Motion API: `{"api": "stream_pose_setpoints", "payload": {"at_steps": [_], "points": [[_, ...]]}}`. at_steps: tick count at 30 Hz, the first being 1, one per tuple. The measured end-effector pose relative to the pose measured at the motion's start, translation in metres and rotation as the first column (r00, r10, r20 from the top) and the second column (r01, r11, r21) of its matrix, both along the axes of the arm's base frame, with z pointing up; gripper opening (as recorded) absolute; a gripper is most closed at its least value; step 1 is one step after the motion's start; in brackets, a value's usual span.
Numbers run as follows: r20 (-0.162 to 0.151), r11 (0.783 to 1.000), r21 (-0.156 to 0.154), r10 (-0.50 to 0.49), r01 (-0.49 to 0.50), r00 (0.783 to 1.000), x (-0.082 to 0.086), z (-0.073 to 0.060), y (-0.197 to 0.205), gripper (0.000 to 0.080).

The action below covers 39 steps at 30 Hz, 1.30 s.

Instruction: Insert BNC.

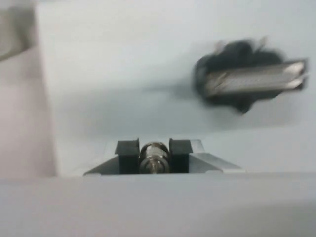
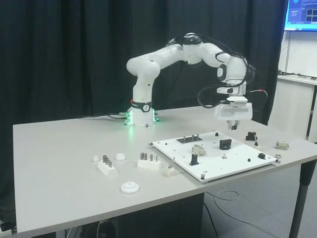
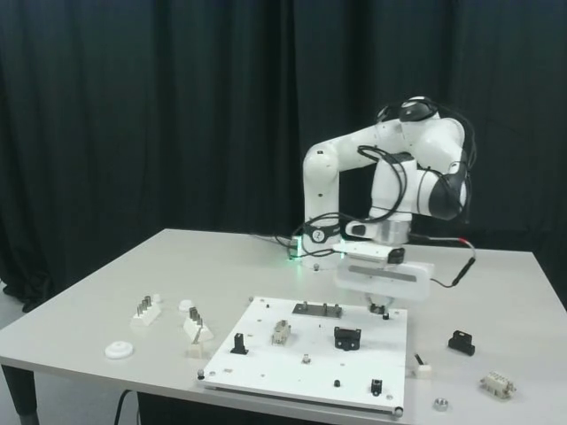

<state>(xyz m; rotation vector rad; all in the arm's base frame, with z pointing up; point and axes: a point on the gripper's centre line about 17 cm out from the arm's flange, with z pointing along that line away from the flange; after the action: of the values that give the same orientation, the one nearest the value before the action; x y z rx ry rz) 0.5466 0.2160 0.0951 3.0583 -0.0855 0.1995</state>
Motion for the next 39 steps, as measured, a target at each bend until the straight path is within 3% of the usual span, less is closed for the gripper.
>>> {"api": "stream_pose_setpoints", "payload": {"at_steps": [9, 16, 29, 39], "points": [[0.003, 1.000, -0.004, 0.025, -0.025, 1.000, 0.033, 0.006, -0.042, 0.0124], [-0.015, 0.999, 0.008, 0.032, -0.032, 0.999, 0.053, 0.008, -0.067, 0.0124], [-0.062, 0.998, 0.040, 0.048, -0.046, 0.997, 0.075, 0.002, -0.098, 0.0124], [-0.071, 0.997, 0.016, 0.079, -0.078, 0.994, 0.087, -0.007, -0.116, 0.0124]]}}
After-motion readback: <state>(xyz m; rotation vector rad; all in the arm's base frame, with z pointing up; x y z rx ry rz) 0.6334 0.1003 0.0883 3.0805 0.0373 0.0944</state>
